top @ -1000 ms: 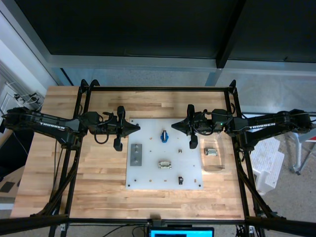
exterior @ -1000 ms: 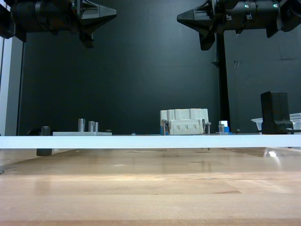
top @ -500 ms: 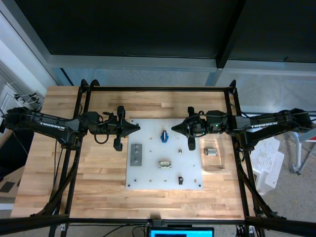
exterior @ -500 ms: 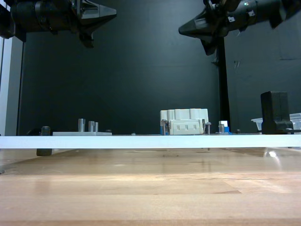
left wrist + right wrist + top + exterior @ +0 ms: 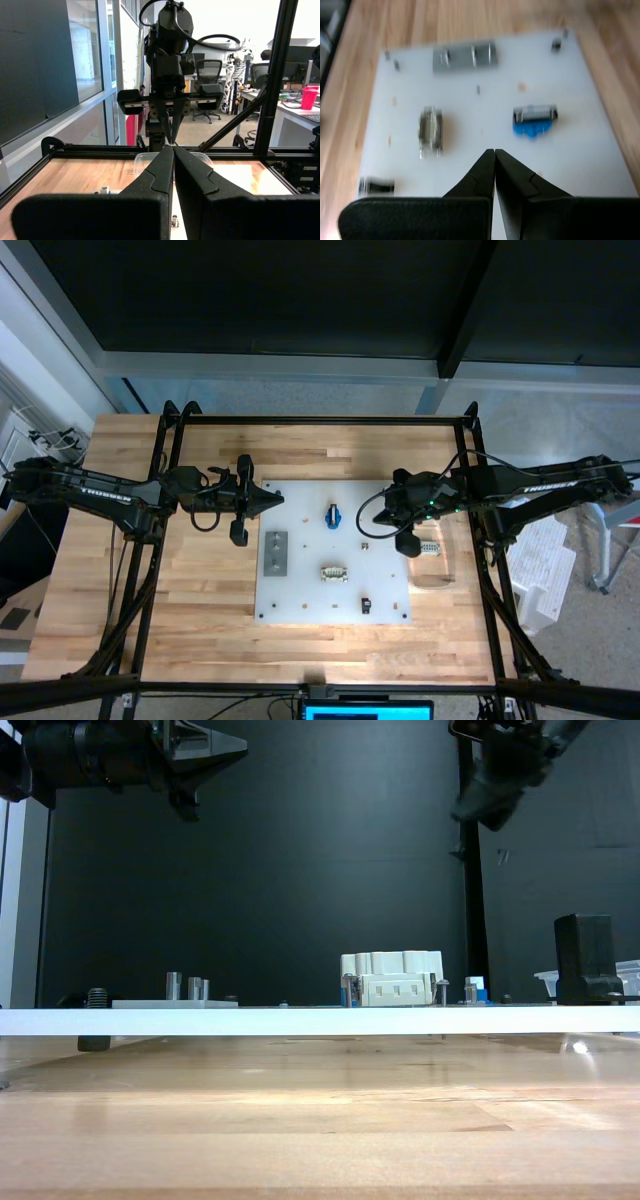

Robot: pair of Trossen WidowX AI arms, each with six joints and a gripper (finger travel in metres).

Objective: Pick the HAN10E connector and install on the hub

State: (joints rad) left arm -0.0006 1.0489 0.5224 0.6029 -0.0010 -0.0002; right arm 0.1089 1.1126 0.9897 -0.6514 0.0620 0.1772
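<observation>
1. A pale wooden worktop (image 5: pixel 200 620) carries everything.
2. A white board (image 5: pixel 300 590) lies flat on its middle.
3. A clear tray (image 5: pixel 432 583) sits on the wood just beside the board, at 3 o'clock.
4. My left end effector (image 5: pixel 173 149) hangs above the board's 10 o'clock corner. My right end effector (image 5: pixel 494 152) hangs above its 3 o'clock side. Both are pinched together.

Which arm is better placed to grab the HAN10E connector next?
Right. The HAN10E connector lies in the clear tray on the right arm's side, near the right end effector; the left end effector hovers at the board's opposite side. Both are shut.
</observation>
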